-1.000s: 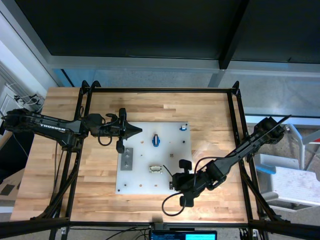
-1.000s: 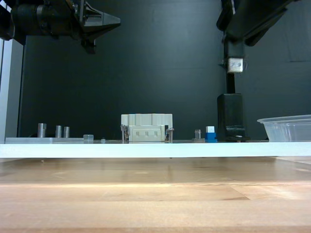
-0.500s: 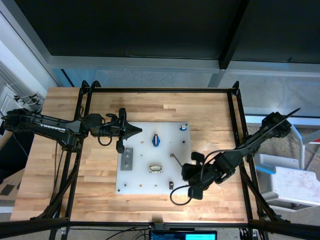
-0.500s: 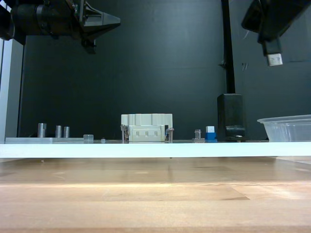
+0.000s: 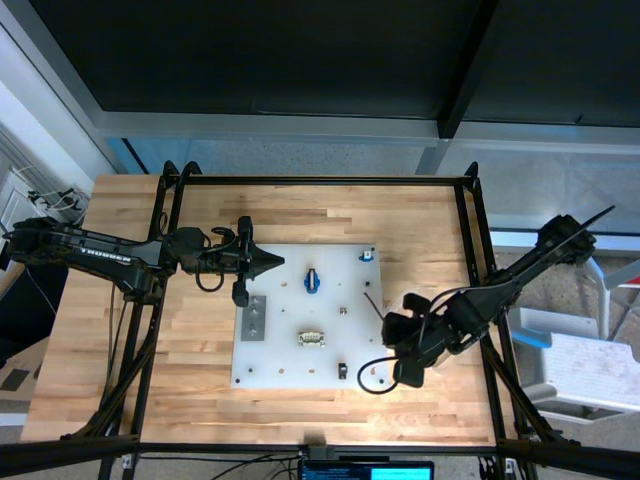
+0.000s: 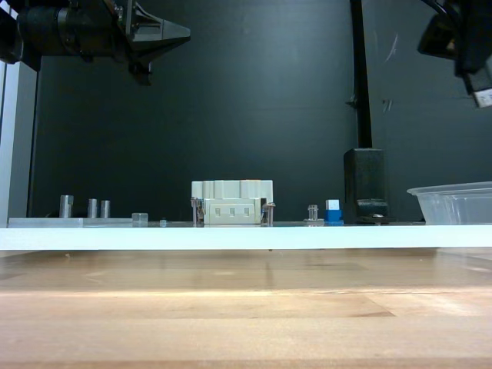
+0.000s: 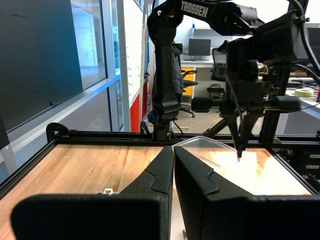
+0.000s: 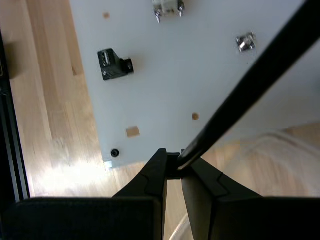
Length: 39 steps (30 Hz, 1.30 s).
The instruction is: Remove the USB connector from the USB hub and place in the container
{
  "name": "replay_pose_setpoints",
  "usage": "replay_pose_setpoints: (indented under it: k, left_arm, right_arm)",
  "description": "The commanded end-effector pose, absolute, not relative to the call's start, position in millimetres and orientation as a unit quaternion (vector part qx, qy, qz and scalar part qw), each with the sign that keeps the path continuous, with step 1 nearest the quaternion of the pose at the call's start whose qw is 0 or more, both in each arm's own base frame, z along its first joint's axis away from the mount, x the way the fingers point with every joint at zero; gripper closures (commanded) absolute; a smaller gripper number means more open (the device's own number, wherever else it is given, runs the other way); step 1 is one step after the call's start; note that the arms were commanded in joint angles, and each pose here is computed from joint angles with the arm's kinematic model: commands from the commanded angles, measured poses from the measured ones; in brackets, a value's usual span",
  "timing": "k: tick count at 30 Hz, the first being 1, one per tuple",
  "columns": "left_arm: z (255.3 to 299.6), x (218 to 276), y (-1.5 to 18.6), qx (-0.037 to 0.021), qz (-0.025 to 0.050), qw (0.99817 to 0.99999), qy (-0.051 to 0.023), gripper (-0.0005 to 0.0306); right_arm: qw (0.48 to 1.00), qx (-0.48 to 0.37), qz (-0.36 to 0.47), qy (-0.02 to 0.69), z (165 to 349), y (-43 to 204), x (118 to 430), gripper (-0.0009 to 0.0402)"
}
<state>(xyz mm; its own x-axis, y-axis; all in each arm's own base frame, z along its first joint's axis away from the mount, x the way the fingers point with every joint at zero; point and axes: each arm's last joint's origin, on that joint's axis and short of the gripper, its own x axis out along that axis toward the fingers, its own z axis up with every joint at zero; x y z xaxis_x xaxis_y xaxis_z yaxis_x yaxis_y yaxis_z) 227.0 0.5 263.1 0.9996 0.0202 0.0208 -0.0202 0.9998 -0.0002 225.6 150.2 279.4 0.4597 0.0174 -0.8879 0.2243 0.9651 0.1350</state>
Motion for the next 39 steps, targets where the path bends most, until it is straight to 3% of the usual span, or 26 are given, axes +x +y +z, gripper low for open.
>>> replay_pose_setpoints:
  k: [1, 20, 39]
  left_arm:
    - [263.2, 227.1, 0.6, 0.0002, 0.0101, 0.99989, -0.0106, 0.03]
    - [263.2, 227.1, 0.6, 0.0002, 0.0103, 0.99989, -0.0106, 0.03]
    - [263.2, 227.1, 0.5, 0.0002, 0.0099, 0.9999, -0.0104, 0.03]
  right_arm:
    - [0.839, 0.131, -0.064, 0.524, 275.2, 146, 218, 0.0393]
    - [0.783, 0.224, -0.093, 0.573, 244.9, 119, 171, 0.0393]
    - [0.73, 0.243, -0.094, 0.632, 220.5, 110, 138, 0.0393]
